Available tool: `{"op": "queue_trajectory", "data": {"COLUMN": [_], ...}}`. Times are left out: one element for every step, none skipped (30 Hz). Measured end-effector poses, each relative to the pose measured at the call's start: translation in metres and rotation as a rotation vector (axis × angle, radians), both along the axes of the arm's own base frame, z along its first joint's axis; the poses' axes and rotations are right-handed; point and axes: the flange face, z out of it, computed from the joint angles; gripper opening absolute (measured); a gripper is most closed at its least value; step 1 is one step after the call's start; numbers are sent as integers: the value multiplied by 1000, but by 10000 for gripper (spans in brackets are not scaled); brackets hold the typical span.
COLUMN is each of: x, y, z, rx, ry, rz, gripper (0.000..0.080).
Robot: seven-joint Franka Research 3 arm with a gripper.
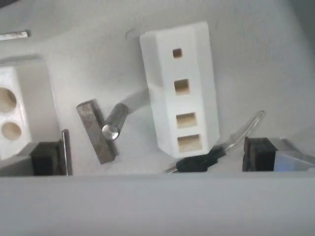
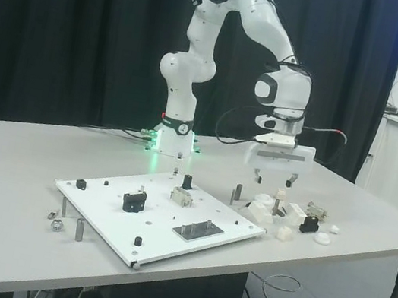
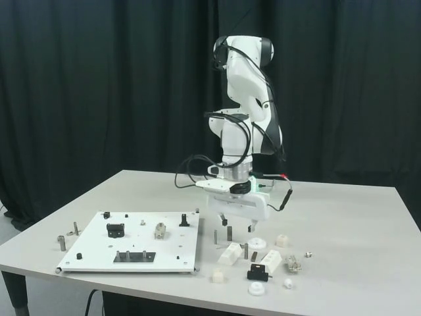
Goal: Place large gear.
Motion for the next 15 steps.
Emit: {"op": "queue_trajectory", "data": {"x": [1, 3, 4, 6, 7, 8, 9, 10, 12, 12, 13, 14, 15, 16, 16], "y": [-1, -1, -2, -2, -3, -3, -4, -4, -5, -5, -5, -6, -6, -6, -7], "z": [2, 4, 6, 8, 10, 11, 13, 14, 16, 17, 18, 20, 21, 22, 23], "rx": [-2, -4, -6, -9, -11, -15, -18, -21, -23, -25, -27, -28, -29, -30, -30], "ry": [2, 4, 5, 7, 9, 10, 13, 15, 17, 19, 21, 23, 24, 25, 26], "rz": [8, 15, 23, 29, 35, 42, 49, 57, 66, 76, 86, 96, 104, 111, 117], "gripper": [800, 800, 800, 800, 800, 800, 800, 800, 800, 800, 800, 800, 800, 800, 800]}}
